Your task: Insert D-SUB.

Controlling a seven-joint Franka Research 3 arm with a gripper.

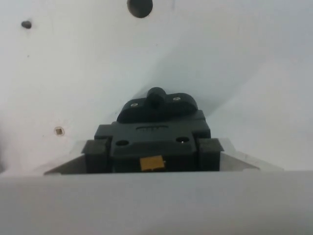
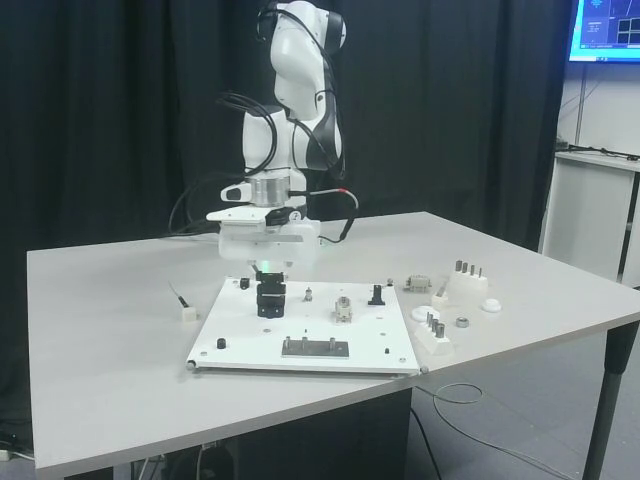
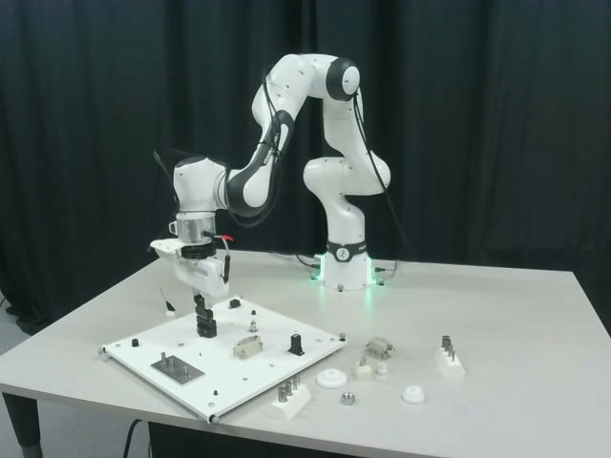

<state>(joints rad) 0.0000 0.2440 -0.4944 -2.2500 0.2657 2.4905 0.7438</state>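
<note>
The gripper (image 2: 270,290) is clamped on the black D-SUB plug (image 1: 152,142), low over the white board (image 2: 300,335) and apparently at its socket. A slight tilt or offset could jam the plug or bend pins. The arm (image 3: 277,124) reaches forward, wrist pointing straight down.

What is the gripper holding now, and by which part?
The gripper holds the black D-SUB connector by its two sides, above the white board.

The flat grey table (image 2: 120,330) bears 1 square white board (image 2: 250,345) and small white fixture blocks (image 2: 468,283) beside it.
</note>
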